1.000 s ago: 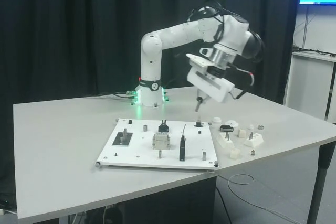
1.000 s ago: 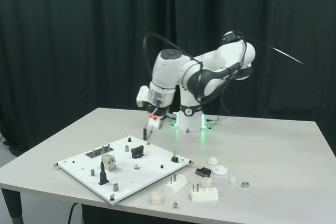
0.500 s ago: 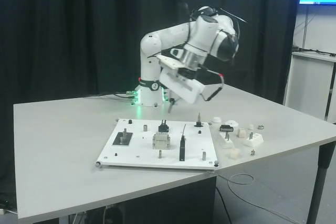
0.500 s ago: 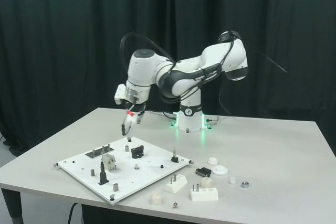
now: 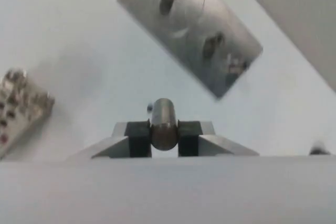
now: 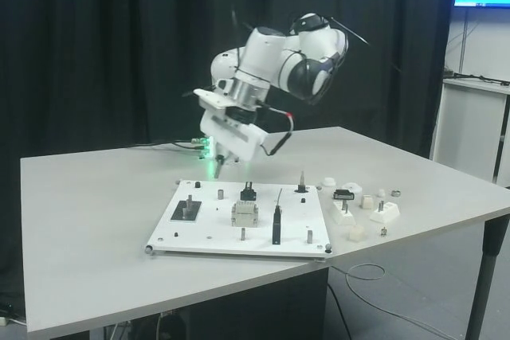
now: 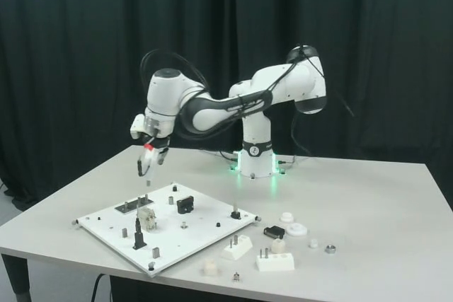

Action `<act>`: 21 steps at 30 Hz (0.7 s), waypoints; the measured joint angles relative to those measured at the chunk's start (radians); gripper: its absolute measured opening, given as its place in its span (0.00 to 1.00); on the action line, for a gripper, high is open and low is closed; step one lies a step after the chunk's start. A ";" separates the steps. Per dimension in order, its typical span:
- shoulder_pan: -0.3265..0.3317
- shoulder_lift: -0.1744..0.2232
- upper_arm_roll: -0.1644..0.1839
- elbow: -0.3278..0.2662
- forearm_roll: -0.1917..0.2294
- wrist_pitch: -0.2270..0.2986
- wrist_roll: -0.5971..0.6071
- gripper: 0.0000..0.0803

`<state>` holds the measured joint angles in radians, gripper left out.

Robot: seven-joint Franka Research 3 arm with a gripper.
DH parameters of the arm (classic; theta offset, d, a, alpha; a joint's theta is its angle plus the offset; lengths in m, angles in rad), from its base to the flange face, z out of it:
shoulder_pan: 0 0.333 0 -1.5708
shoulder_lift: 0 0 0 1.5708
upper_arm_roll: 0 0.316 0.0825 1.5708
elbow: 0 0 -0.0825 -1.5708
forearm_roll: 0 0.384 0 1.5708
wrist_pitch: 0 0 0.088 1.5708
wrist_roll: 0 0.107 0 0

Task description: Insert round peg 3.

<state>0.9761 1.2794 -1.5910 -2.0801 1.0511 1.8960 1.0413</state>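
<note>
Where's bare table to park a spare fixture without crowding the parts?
Bare: the grey table beyond the white assembly board, on the side away from the small white blocks, and the far stretch past them. Crowded: the strip beside the board, where blocks and washers lie.

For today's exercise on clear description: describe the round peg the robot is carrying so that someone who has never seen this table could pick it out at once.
Start at the white arm reaching over the white board on the grey table. Follow it to the gripper hanging above the board. The round peg is the short grey cylinder pinched between the black fingertips; unlike the pegs standing in the board, it is held up in the air.
</note>
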 joint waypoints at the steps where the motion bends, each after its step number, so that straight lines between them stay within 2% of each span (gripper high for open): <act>1: -0.009 0.001 0.002 -0.001 0.010 0.008 -0.014 0.13; 8: -0.079 0.004 0.029 0.005 0.103 0.064 -0.106 0.13; 13: -0.133 0.012 0.055 0.033 0.160 0.086 -0.151 0.13; 21: -0.221 0.022 0.095 0.122 0.197 0.091 -0.177 0.13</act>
<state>0.7548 1.3011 -1.4964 -1.9579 1.2486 1.9870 0.8644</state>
